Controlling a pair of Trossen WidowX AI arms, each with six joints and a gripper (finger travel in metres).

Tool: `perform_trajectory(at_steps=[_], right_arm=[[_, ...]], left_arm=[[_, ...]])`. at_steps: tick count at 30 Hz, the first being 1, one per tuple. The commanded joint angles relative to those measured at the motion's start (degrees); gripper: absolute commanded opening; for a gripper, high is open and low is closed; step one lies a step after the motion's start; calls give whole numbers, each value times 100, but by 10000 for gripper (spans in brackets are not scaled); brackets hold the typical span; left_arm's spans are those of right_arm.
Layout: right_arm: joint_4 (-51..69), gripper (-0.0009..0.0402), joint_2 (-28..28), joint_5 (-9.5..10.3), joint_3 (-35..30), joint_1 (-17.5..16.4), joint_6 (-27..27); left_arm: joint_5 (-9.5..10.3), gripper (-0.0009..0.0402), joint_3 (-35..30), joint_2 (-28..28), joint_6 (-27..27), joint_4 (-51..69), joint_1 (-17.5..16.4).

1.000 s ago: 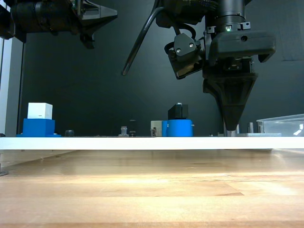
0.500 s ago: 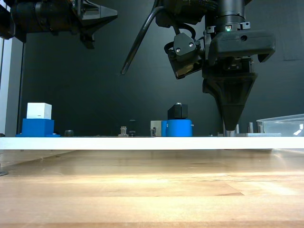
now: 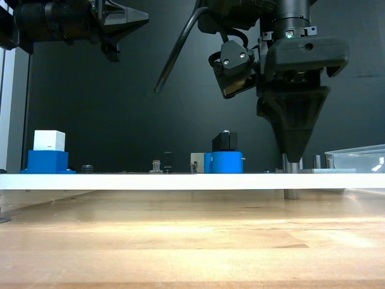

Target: Pick the 16mm cylinder and place it in the taskboard

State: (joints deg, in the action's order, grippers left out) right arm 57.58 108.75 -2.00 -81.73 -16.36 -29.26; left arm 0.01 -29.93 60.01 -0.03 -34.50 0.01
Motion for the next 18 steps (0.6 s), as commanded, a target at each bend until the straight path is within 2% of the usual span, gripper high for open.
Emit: perform_trajectory(at_steps=[1, 18], right_arm=[[103, 205, -109, 7, -24, -2, -33], [597, 208, -872, 28, -24, -2, -186]], left_arm=[[0, 0, -2, 0, 0, -2, 0], [0, 0, -2, 0, -2, -2, 0]])
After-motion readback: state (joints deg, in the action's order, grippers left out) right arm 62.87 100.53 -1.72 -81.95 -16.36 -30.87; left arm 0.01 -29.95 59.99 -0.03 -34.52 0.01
